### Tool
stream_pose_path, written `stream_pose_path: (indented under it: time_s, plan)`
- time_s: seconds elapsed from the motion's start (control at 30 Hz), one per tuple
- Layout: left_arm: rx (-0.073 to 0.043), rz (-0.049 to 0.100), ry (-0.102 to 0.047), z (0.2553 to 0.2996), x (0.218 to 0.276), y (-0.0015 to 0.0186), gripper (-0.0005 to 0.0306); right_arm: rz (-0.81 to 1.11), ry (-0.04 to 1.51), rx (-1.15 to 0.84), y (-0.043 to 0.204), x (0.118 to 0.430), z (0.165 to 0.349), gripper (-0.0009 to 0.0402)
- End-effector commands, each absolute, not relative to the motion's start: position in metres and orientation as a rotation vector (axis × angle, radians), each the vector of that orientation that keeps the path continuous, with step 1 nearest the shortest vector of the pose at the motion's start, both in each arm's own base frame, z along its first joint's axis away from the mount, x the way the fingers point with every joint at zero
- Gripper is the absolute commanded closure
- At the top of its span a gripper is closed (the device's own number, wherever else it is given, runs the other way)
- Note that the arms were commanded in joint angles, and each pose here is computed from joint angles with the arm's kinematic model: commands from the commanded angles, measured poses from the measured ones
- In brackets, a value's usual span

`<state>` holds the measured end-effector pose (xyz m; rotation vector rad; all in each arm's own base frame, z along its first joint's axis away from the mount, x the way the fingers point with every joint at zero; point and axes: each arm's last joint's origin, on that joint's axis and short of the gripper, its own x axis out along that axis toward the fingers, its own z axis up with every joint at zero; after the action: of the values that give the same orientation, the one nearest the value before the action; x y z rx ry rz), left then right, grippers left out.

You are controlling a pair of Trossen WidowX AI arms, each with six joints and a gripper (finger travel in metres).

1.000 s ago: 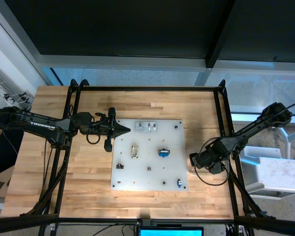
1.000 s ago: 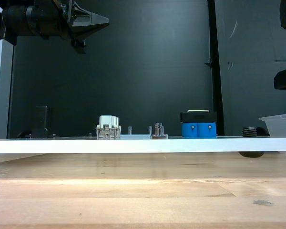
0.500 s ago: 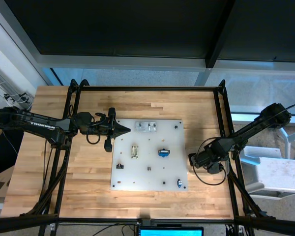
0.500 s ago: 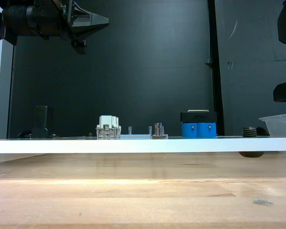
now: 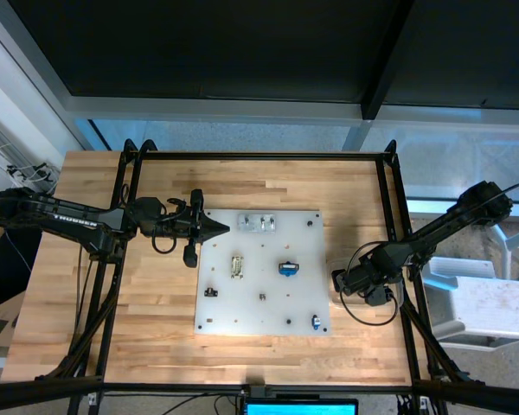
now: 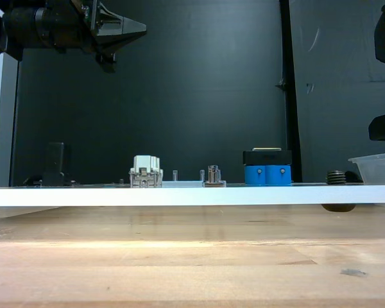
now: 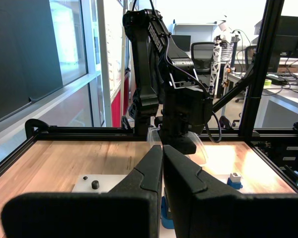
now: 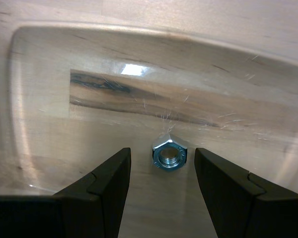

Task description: Pick the M12 fastener and fasten on the M12 threads

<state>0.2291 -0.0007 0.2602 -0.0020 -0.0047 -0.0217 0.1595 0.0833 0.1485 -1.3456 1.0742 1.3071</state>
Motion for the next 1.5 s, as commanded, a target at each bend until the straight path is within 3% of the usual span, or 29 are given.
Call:
stream_pose_path:
  time_s: [0.03, 0.6, 1.27, 1.5]
  plan:
    - [-0.002, -0.022, -0.005, 0.2602, 0.2292, -0.0006, 0.03, 1.314, 1.078, -1.341, 0.084, 0.16, 0.147, 0.0215]
    - [-0.002, -0.022, -0.005, 0.2602, 0.2292, -0.0006, 0.03, 1.309, 1.078, -1.338, 0.084, 0.161, 0.144, 0.0253]
    - [-0.002, -0.022, -0.005, 0.2602, 0.2292, -0.0007, 0.03, 1.287, 1.085, -1.319, 0.084, 0.161, 0.145, 0.0346]
    - [-0.002, -0.022, -0.005, 0.2602, 0.2292, -0.0007, 0.03, 1.253, 1.097, -1.29, 0.086, 0.166, 0.164, 0.0355]
